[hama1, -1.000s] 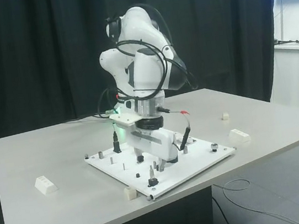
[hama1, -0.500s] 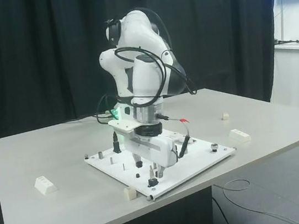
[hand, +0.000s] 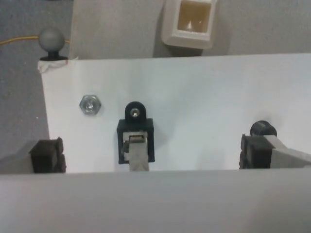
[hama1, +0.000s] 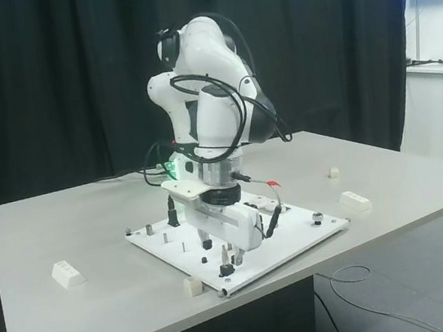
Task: Remove Ethernet.
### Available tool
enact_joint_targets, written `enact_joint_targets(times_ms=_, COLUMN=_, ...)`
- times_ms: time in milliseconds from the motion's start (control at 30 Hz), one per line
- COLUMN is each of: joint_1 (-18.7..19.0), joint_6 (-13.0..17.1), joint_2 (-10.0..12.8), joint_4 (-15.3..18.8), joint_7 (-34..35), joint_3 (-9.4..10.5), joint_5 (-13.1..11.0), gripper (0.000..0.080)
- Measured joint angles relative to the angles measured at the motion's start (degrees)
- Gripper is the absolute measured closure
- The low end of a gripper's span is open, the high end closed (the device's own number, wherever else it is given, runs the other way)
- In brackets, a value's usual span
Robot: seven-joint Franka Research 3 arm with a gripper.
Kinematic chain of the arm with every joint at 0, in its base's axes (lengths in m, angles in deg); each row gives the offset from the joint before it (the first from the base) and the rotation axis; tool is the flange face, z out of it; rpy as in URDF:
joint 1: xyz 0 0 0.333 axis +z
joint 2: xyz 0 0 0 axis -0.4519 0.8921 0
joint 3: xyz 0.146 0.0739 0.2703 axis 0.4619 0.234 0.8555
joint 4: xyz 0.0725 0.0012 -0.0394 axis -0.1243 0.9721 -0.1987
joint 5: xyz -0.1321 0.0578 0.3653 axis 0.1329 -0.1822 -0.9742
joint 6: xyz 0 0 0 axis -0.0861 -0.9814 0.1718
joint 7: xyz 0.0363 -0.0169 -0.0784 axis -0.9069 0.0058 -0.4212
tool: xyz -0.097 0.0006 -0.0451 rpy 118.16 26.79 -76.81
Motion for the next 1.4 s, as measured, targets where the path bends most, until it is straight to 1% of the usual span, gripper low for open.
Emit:
enact_joint_targets(times_ms=733, joint_1=-0.1, joint_6=-0.1, joint_2=0.9, joint_4=0.0, joint_7=-0.3, joint_3=-0.05, joint_5=0.0, gripper=0.0003)
enact_joint_targets(times_ms=900, joint_1=-0.1, joint_6=0.2, joint_2=1.1, joint_4=0.0, joint_7=-0.3, joint_3=-0.05, joint_5=-1.0, gripper=0.0003)
enact_joint_targets(times_ms=933, joint_1=-0.1, joint_6=0.3, joint_2=1.2, joint_4=0.0, joint_7=-0.3, joint_3=-0.05, joint_5=-1.1, gripper=0.0092)
enact_joint_targets(times_ms=1200, joint_1=0.0, joint_6=0.6, joint_2=1.4, joint_4=0.0, joint_7=-0.5, joint_3=-0.05, joint_5=-1.9, gripper=0.0092)
enact_joint_targets(times_ms=1233, joint_1=0.0, joint_6=0.6, joint_2=1.4, joint_4=0.0, joint_7=-0.6, joint_3=-0.05, joint_5=-1.9, gripper=0.0414)
enact_joint_targets(times_ms=1400, joint_1=0.0, joint_6=1.0, joint_2=1.4, joint_4=-0.1, joint_7=-0.6, joint_3=-0.04, joint_5=-2.2, gripper=0.0414)
